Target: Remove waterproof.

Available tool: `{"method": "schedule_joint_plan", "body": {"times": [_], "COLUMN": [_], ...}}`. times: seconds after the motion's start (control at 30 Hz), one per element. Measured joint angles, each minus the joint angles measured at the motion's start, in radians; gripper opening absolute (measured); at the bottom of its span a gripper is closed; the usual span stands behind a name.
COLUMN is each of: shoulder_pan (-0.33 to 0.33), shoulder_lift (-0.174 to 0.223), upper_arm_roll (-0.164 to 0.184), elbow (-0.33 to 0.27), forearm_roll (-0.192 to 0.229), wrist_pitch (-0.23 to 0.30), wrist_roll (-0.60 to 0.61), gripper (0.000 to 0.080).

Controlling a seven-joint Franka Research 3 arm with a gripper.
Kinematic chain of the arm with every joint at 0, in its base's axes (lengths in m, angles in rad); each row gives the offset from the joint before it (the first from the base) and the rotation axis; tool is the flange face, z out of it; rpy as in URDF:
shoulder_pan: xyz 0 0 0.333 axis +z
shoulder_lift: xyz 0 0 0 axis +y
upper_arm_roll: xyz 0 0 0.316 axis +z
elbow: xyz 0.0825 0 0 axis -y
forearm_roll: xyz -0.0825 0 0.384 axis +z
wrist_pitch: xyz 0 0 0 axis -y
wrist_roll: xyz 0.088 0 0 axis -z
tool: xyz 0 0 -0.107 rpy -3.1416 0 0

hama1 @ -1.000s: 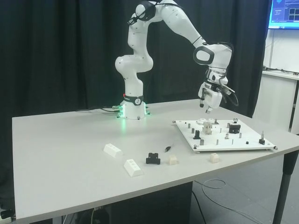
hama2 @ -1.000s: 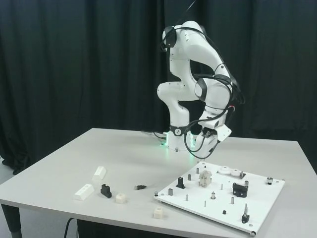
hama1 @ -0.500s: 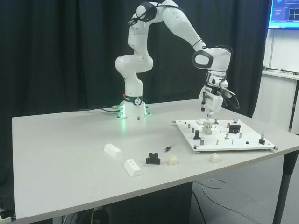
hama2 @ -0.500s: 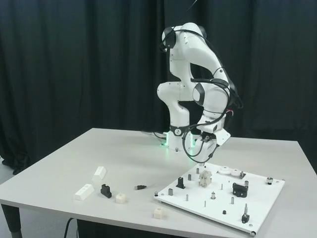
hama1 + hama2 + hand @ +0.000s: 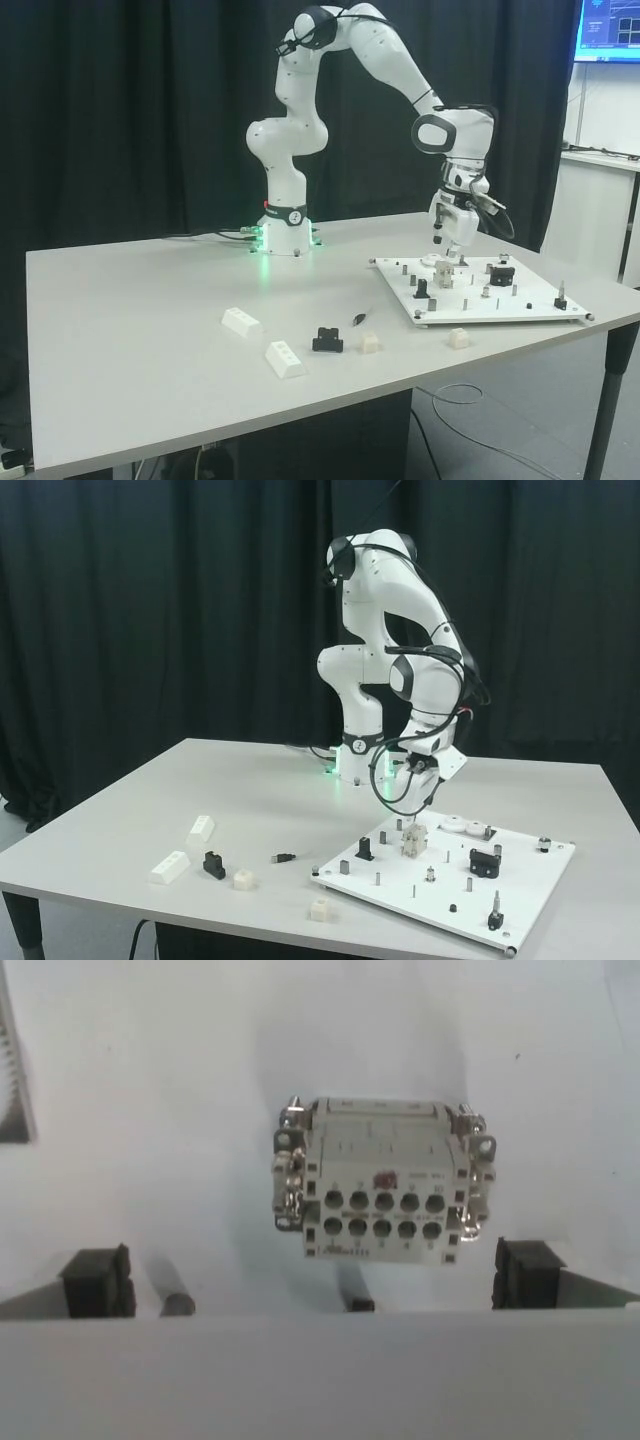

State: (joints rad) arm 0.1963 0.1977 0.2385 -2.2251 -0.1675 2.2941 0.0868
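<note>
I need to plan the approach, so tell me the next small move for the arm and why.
Probably a straight descent. In the wrist view the waterproof connector sits centred between the two black fingertips, which stand apart wider than its body. In the room views the end effector hangs just above it on the white board, not touching. Lowering until the fingertips flank it would set up the grasp.

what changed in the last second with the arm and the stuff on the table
The white arm's end effector swung in over the white board and came down, now hanging just above the grey multi-pin connector. It grips nothing. Connector, board and the loose white blocks stayed put.
</note>
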Motion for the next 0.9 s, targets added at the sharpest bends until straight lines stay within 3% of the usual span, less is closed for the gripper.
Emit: {"method": "schedule_joint_plan", "body": {"times": [0.9], "shoulder_pan": [-0.006], "shoulder_lift": [0.009], "upper_arm_roll": [-0.006], "elbow": [-0.033], "forearm_roll": [-0.022], "wrist_pitch": [0.081], "wrist_roll": [0.02], "gripper": [0.08]}}
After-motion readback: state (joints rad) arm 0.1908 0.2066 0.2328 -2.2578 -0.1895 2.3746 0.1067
